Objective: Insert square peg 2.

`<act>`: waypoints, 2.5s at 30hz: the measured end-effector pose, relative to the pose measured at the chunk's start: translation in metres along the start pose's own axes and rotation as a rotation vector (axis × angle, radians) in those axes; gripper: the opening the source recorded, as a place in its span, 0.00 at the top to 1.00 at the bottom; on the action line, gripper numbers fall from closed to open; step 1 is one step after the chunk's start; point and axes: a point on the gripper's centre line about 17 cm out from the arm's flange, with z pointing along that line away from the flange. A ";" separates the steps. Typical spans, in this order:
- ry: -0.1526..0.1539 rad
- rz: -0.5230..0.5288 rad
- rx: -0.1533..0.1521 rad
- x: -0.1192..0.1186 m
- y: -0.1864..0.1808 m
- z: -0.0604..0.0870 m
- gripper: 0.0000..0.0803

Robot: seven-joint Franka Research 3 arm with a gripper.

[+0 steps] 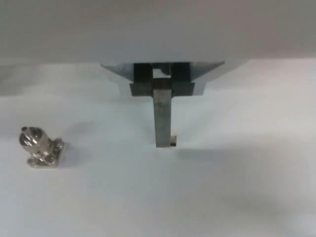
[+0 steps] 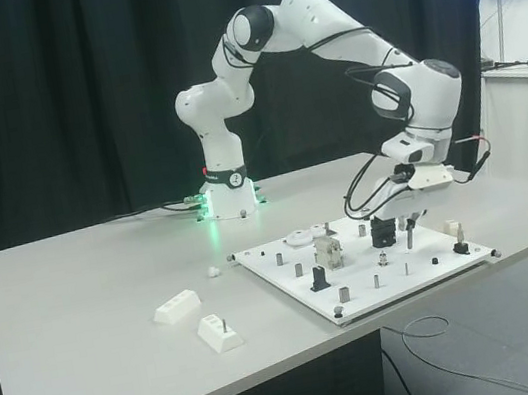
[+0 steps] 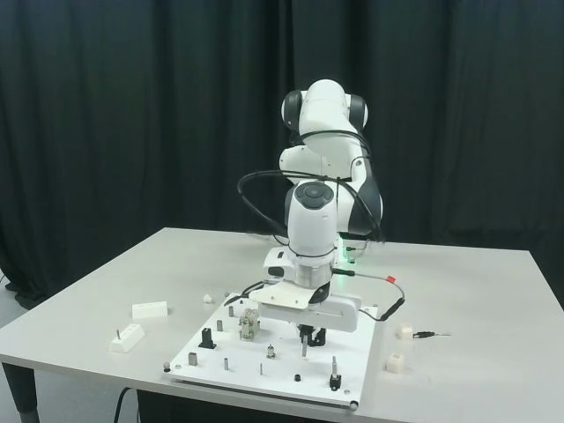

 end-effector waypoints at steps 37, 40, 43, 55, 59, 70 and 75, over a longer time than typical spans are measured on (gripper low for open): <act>0.010 0.022 -0.011 0.004 0.003 -0.032 0.91; 0.012 0.023 -0.011 0.005 0.004 -0.033 0.91; 0.017 0.025 -0.010 0.005 0.005 -0.035 0.91; 0.037 0.034 -0.006 0.011 0.011 -0.040 0.91; 0.039 0.035 -0.006 0.011 0.011 -0.041 0.91; 0.039 0.037 -0.004 0.010 0.013 -0.043 0.91; 0.036 0.039 -0.004 0.009 0.014 -0.044 0.91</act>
